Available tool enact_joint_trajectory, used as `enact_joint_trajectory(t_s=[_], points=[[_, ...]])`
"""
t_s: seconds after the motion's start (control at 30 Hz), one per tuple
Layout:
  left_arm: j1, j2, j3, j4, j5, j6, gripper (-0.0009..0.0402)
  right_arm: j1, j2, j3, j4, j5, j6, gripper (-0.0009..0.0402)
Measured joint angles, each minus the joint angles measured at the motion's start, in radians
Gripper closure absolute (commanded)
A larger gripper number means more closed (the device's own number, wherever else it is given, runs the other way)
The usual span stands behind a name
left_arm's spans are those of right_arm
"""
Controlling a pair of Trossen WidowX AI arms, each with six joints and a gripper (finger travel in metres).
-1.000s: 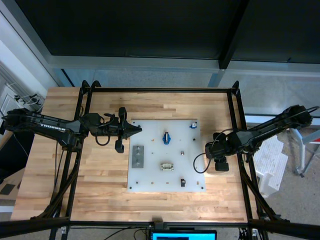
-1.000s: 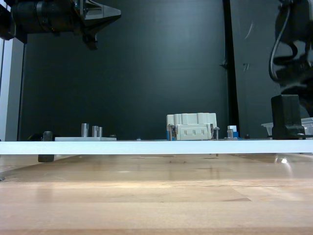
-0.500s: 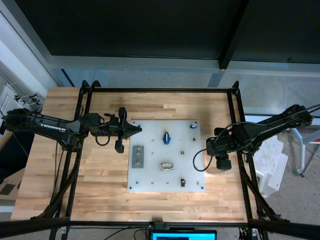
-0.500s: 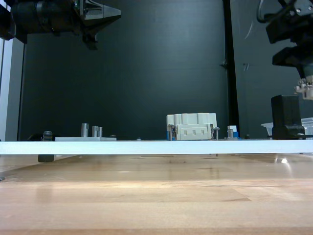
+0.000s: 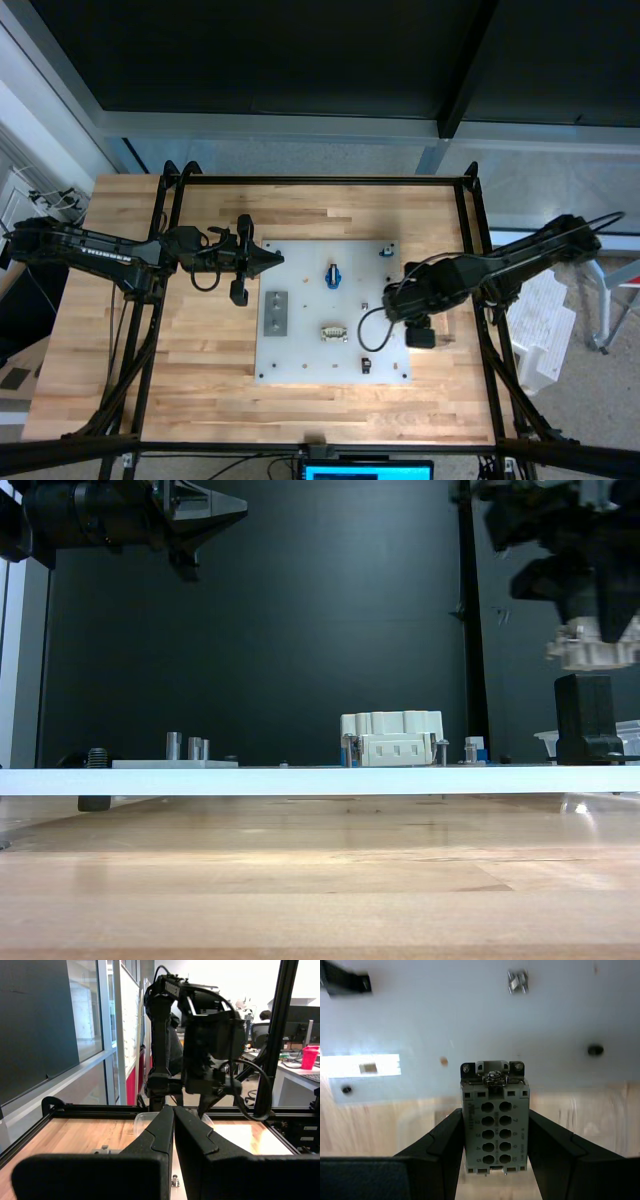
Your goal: Pick the HAN10E connector and install on the hub
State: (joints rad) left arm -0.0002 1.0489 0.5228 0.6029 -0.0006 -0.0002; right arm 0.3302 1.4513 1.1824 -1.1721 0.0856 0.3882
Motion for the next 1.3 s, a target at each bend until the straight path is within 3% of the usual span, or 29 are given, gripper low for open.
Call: enact_joint_trajectory(t_s=[0.63,1.0,1.3], points=[[0.000,0.000,0.000,0.000,0.000,0.000,0.0393,-0.016,0.422,0.438,0.010,-0.009,-0.001,0.0380],[0.000,0.000,0.000,0.000,0.000,0.000,0.0393,-0.028,0.546,0.570,0.011,-0.008,-0.035,0.0380],[0.000,0.000,0.000,0.000,0.000,0.000,0.0393,-0.038,0.588,0.618,0.000,-0.007,-0.039,0.0380]])
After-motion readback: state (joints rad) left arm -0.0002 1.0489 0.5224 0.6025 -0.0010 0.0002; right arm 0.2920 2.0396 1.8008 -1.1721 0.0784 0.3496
